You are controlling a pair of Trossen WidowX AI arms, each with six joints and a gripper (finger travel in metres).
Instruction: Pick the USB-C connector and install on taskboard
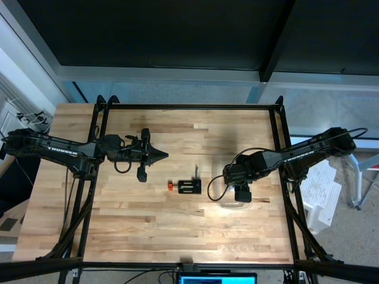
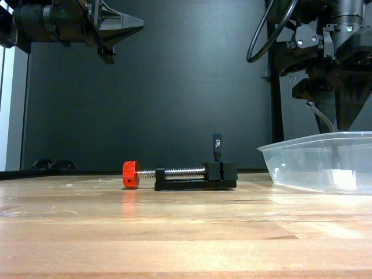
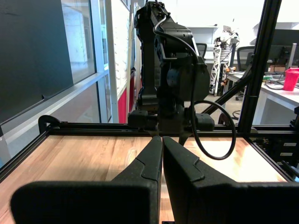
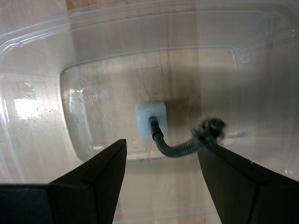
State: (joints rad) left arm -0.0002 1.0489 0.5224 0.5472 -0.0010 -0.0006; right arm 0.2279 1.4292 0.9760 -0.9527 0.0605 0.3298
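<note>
The left pincer [image 1: 163,155] is held high above the left half of the surface [image 1: 148,231], its tip turned toward the middle. Its two fingers [image 3: 149,161] are pressed together along their length, and nothing is gripped between them. It is kept well apart from every item on the surface.

Toward the middle of the surface, the taskboard [image 1: 189,187] is laid flat on the wood. It is a small black block. A red-orange knob [image 2: 131,174] is fixed at its left end and joined to the block by a silvery threaded rod [image 2: 180,172]. A thin dark post [image 2: 217,146] is stood upright on the block's right part. Nothing is touching the taskboard, and both arms are well clear of it.

Just to the right of the taskboard, a clear plastic tray [image 2: 290,165] is set on the surface. The connector [image 4: 175,151] is seen lying on the tray's floor: a short dark curved cable, with a pale square block [image 4: 151,117] at one end and a dark blurred tip at the other.

The right pincer [image 4: 161,145] is pointed straight down over the tray. Its fingers [image 4: 105,172] are spread wide apart and nothing is gripped. In the wrist view the connector is framed between the two fingers; whether they touch it cannot be told.
</note>
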